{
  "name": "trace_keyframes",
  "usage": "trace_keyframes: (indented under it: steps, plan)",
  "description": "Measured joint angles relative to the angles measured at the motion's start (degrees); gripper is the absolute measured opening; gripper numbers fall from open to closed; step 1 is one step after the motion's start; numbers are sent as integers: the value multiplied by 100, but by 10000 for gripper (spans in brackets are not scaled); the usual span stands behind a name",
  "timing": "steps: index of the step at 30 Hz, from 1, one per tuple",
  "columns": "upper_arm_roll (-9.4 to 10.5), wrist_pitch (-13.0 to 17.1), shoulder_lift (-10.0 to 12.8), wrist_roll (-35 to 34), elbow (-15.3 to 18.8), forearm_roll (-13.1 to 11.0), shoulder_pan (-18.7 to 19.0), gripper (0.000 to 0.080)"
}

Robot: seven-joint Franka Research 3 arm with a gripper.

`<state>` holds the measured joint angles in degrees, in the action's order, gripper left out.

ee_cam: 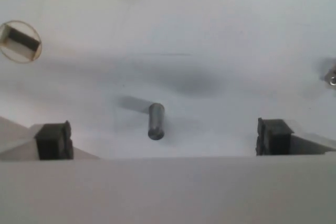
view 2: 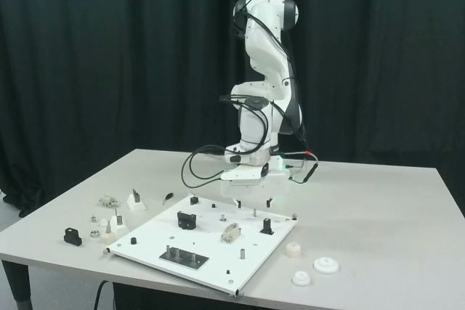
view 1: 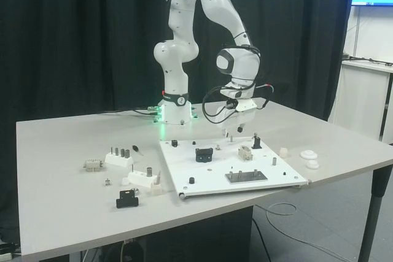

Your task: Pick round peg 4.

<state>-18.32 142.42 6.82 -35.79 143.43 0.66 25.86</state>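
Fingers spread wide over the peg, ready to close.

The fingers (ee_cam: 55, 141) stand open, one black pad on each side of the peg (ee_cam: 156, 121), which stands upright on the white board (ee_cam: 173, 40), centred in the gap but untouched; that spacing seems chosen so both pads meet the shaft together. In the room views the gripper (view 1: 233, 131) hangs low over the board's far edge (view 2: 251, 205), pointing straight down, likely so the peg lifts out cleanly without tilting. Other pegs, black blocks and a grey plate (view 1: 245, 177) occupy the board; loose parts lie beside it on the grey worktop (view 1: 55, 164). The grasp is judged not yet made.
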Motion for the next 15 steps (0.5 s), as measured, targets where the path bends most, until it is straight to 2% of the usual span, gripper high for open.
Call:
trace_keyframes:
  steps: [3, 4, 15]
  plan:
    - [-6, -37, -50, 0, -20, 13, -8, 749]
    - [-7, -46, -66, 0, -24, 17, -10, 789]
    - [-28, -144, -236, 0, -79, 131, -39, 800]
